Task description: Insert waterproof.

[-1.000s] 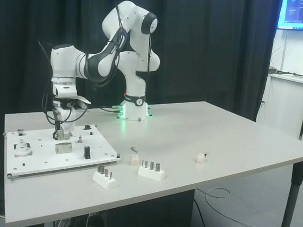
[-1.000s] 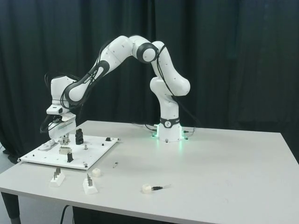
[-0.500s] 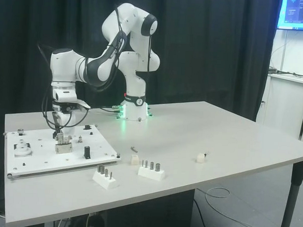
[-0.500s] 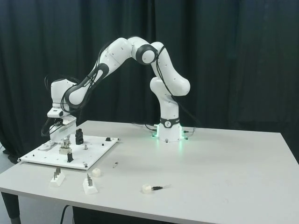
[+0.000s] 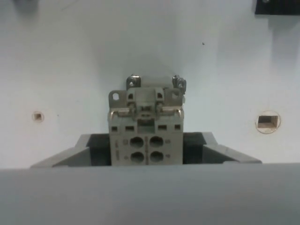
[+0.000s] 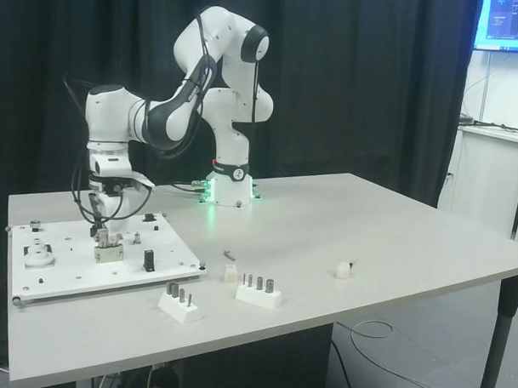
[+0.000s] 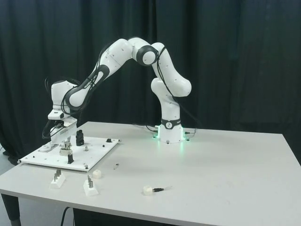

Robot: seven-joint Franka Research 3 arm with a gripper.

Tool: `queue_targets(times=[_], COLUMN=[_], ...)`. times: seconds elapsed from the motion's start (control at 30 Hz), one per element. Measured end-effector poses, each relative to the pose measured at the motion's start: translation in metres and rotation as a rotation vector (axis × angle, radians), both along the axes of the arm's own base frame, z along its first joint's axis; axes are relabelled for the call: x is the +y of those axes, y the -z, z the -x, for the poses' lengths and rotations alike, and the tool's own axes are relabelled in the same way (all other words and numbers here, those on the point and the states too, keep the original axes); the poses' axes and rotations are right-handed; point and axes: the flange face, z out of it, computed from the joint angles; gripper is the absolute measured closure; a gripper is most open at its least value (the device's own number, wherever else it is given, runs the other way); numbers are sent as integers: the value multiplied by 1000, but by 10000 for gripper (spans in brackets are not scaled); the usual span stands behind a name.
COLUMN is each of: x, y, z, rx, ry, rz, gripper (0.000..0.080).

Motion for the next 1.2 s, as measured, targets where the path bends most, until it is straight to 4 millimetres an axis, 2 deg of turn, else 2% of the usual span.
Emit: queue_targets(times=[0.63,1.2], x=[-4,-2], y=[1,0], z=[5,2], rx=[-27,-41], ry=[20,16], rz=[-23,-34], gripper=[491,491])
